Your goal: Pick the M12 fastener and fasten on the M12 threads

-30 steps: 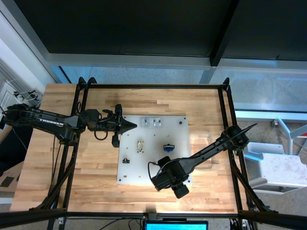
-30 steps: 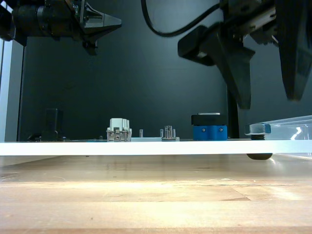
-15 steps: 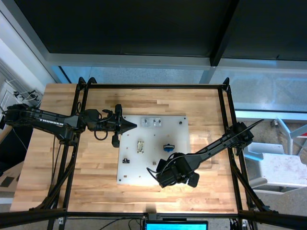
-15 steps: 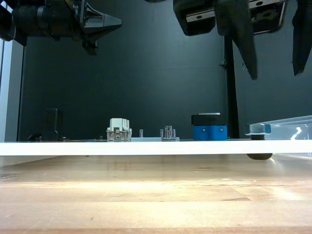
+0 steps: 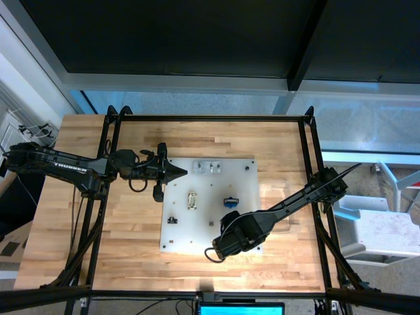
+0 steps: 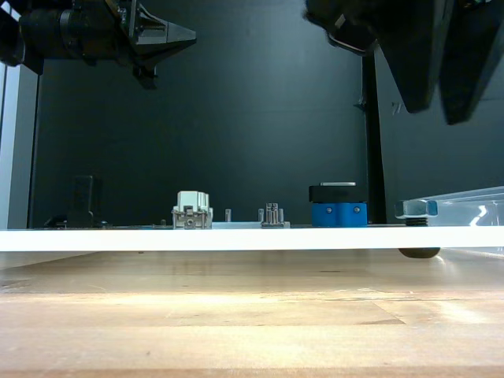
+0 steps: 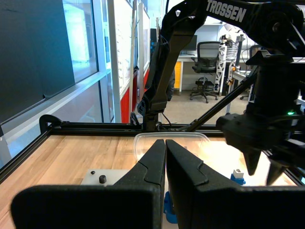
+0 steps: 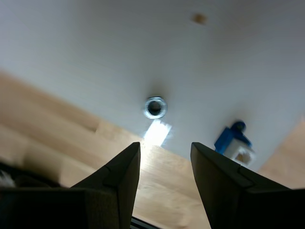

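Now our right gripper (image 8: 164, 145) hangs, jaws spread and empty, over the small silver nut (image 8: 155, 107) on its black ribbed stud (image 6: 418, 223). Our left gripper (image 7: 165, 141) waits pinched closed, well apart at left. Caught on only 1 thread, the nut could wobble off.

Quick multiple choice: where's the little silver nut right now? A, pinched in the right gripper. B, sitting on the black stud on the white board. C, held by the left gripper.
B: the nut sits on top of the stud on the white board, with the open right gripper hanging empty above it. The shut left gripper is parked high over the board's far left part.
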`<state>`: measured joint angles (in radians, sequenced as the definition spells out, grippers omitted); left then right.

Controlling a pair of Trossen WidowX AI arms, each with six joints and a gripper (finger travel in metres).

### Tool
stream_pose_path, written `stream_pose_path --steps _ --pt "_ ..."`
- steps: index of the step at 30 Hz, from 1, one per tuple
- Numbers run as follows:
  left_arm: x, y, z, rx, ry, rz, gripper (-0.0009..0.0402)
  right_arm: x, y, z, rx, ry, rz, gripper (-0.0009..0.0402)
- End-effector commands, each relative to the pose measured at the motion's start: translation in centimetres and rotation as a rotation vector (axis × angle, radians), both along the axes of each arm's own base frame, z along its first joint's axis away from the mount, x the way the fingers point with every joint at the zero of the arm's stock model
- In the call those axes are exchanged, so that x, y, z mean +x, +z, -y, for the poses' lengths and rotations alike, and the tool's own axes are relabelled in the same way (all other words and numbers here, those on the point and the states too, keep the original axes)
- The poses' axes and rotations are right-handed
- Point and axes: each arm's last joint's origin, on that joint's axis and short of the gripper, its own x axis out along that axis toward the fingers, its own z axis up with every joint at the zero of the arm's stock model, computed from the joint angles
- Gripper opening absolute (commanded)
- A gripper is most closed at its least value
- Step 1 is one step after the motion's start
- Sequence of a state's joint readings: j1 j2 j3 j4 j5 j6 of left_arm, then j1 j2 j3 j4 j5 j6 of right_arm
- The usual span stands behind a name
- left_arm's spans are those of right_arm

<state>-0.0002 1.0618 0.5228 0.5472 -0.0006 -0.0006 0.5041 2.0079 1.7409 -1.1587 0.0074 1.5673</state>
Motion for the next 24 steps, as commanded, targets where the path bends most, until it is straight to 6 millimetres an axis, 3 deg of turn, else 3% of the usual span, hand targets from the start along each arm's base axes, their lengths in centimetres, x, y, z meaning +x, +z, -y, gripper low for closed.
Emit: stream_pose_path --steps 1,8,17,21,24 --pt "0.01 0.0 0.0 0.0 0.0 0.0 0.0 0.0 -0.01 0.0 -0.024 0.18 0.01 0.0145" --pt "0.01 0.0 0.0 0.0 0.0 0.0 0.0 0.0 0.0 -0.12 -0.071 0.551 0.04 0.0145" --pt "0.01 0.0 0.0 0.0 0.0 0.0 0.0 0.02 0.02 -0.27 -0.096 0.717 0.061 0.0143" --pt "0.01 0.0 0.0 0.0 0.0 0.0 0.0 0.22 0.02 0.07 -0.137 0.766 0.069 0.0117" --pt "0.01 0.0 0.0 0.0 0.0 0.0 0.0 0.33 -0.02 0.28 -0.145 0.825 0.071 0.0072"
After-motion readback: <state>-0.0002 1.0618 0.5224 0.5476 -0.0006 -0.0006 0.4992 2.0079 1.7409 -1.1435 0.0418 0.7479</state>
